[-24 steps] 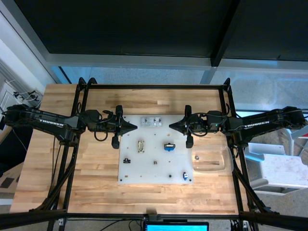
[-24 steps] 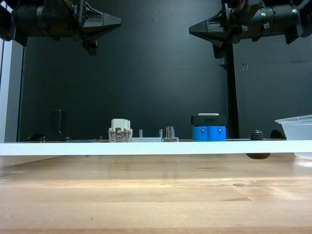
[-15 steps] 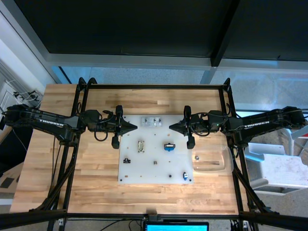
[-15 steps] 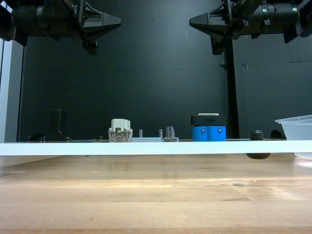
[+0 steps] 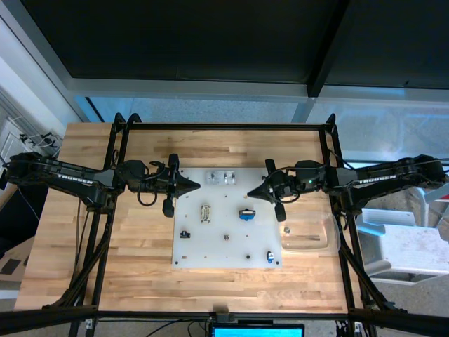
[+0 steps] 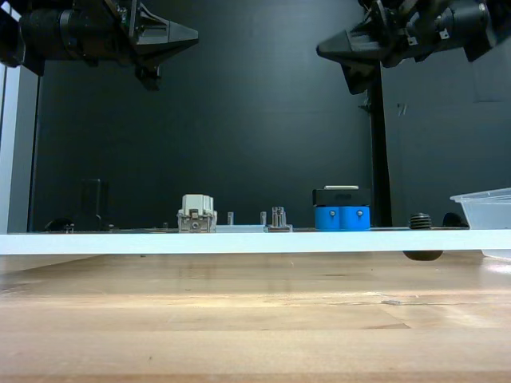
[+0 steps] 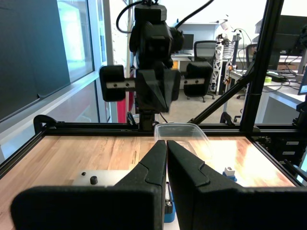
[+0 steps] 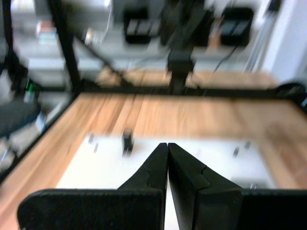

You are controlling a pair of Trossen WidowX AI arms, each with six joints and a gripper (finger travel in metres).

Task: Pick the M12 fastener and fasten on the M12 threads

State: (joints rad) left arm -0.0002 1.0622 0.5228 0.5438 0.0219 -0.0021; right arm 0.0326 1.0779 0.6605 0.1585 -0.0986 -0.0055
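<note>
The pale wooden plank surface [image 5: 126, 239] spread out below both tools. The flat white rectangular plastic board [image 5: 210, 246] lay on it, beneath and between the two tool tips. The black left tool [image 5: 195, 185] hung high over the board's far left part, its tapered fingers [image 7: 153, 167] pressed together on nothing. The black right tool [image 5: 251, 192] hung high facing it, tipped slightly downward, its fingers [image 8: 156, 170] likewise closed and empty. The clear shallow plastic tray [image 5: 312, 243] sat below and behind the right tool's tip, toward the near edge. The short black ribbed stud [image 6: 421, 221] stood bare, far beneath that tool. The tiny round grey metal nut [image 5: 286, 228] lay inside the tray, well apart from both tools.
</note>
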